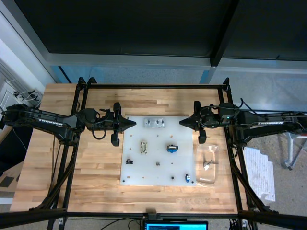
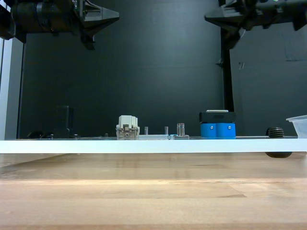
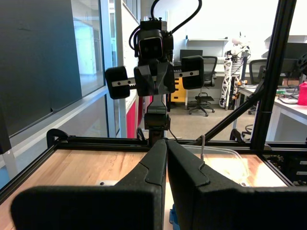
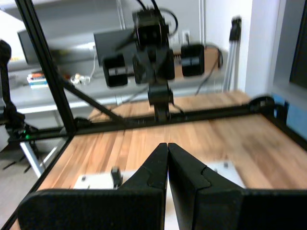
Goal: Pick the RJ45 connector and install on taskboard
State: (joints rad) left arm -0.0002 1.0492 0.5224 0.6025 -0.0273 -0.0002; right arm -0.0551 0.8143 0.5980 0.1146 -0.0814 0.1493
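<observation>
The white taskboard (image 1: 144, 165) lies flat in the middle of the table, carrying a silver block (image 1: 156, 123), a blue component (image 1: 171, 148) and small black fittings. A small greyish piece, the RJ45 connector (image 1: 208, 163), lies in the clear plastic tray (image 1: 201, 178) just right of the board. My left gripper (image 1: 134, 123) hovers shut over the board's far left corner, pointing right. Facing it, my right gripper (image 1: 181, 122) hovers shut over the far right corner, well above and behind the tray. Both hold nothing. The wrist views show each pair of fingertips (image 3: 160, 146) (image 4: 163, 148) pressed together.
A black frame (image 1: 153, 86) rails the table's edges. In the low view a beige connector housing (image 2: 127, 129), small posts and the blue component (image 2: 218, 127) rise from the board, with both grippers (image 2: 115, 18) (image 2: 207, 18) high above them. Bare wood lies left of the board.
</observation>
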